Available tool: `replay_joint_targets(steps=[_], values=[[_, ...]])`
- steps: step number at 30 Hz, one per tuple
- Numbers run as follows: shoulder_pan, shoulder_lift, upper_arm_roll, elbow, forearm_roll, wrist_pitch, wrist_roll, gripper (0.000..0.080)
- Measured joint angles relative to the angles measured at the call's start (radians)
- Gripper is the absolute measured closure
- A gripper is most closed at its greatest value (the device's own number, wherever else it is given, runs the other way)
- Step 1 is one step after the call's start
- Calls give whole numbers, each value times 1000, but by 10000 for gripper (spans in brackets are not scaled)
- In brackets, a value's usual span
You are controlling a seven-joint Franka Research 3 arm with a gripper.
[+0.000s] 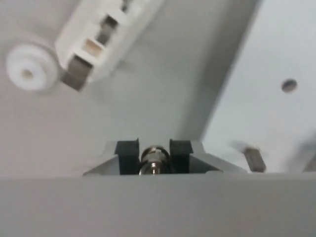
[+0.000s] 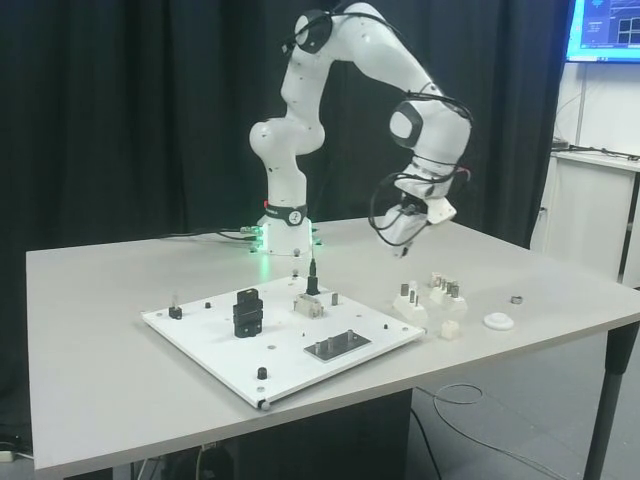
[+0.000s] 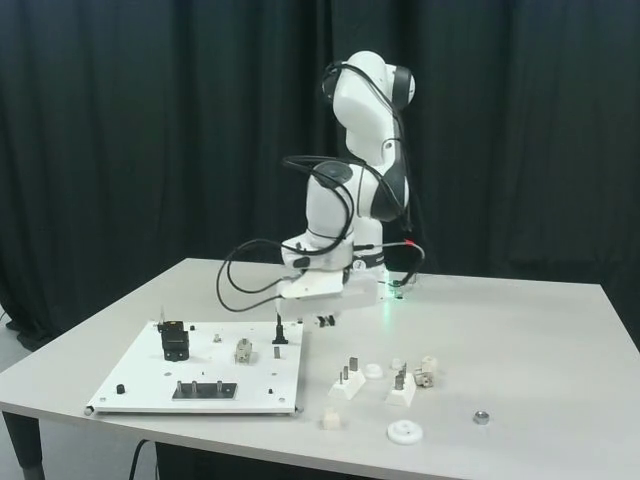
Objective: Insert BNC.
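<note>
In the wrist view my gripper (image 1: 154, 159) is shut on a small metal BNC connector (image 1: 154, 163), held between the two black fingers (image 1: 127, 155). The room views show the gripper (image 2: 409, 272) (image 3: 325, 320) hanging a little above the table, just past the right edge of the white task board (image 2: 285, 375) (image 3: 150, 395). Below the connector lies bare grey table, with the board's edge (image 1: 276, 113) to one side. A small grey fitting (image 2: 308, 305) (image 3: 242, 350) and a black upright post (image 2: 312, 280) (image 3: 279, 335) stand on the board.
White part holders (image 2: 410, 302) (image 3: 345, 385) (image 1: 98, 34) with grey pegs stand on the table beside the board. A white disc (image 2: 497, 321) (image 3: 404, 432) (image 1: 27, 66), a small ring (image 2: 517, 298) (image 3: 481, 417) and a white cube (image 3: 331, 420) lie near them. A black block (image 2: 247, 312) (image 3: 175, 340) stands on the board.
</note>
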Motion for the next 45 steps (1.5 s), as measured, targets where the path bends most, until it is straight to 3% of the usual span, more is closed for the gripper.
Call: replay_joint_targets(steps=[10, 22, 45], values=[[-43, -58, 0, -55, -76, -2, -83, 676], [-124, -68, 1, -82, -202, 17, -109, 676], [-381, -101, -7, -84, -222, 44, -135, 676]])
